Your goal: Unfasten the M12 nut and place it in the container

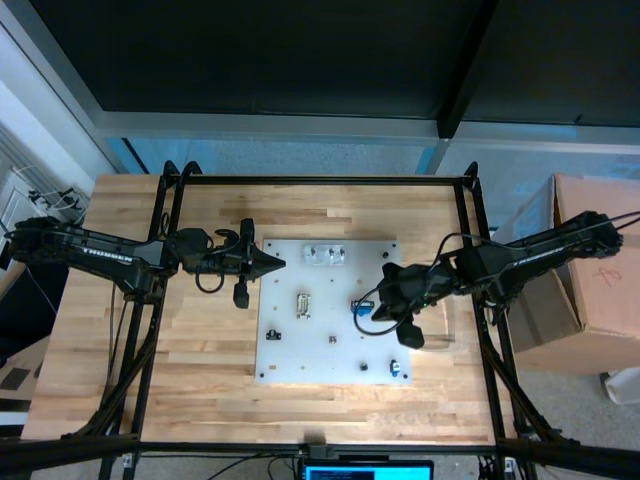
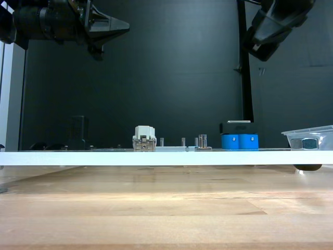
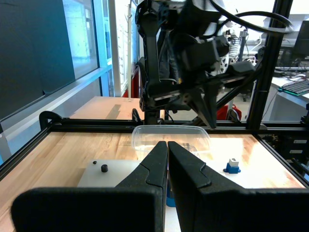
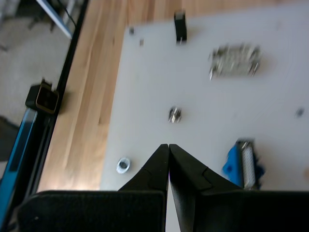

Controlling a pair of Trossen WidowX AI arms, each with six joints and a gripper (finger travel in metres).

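Right hand point(image 4: 168, 145), pressed together, hovers nearer; I see the nut point(image 4: 123, 165) on its stud, below and toward the near edge. Left hand point(image 3: 167, 142), likewise together, hangs at the board's point(image 1: 300, 350) left.

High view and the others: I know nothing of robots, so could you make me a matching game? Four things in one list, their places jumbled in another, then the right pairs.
Things:
1. left pincer
2. right pincer
3. silver nut
4. clear container

Places:
A. on its stud, at the near right edge of the white board
B. on the table, beside the board's right edge
C. raised and shut, over the board's left edge
D. raised and shut, over the board's right half

Pairs: 1-C, 2-D, 3-A, 4-B
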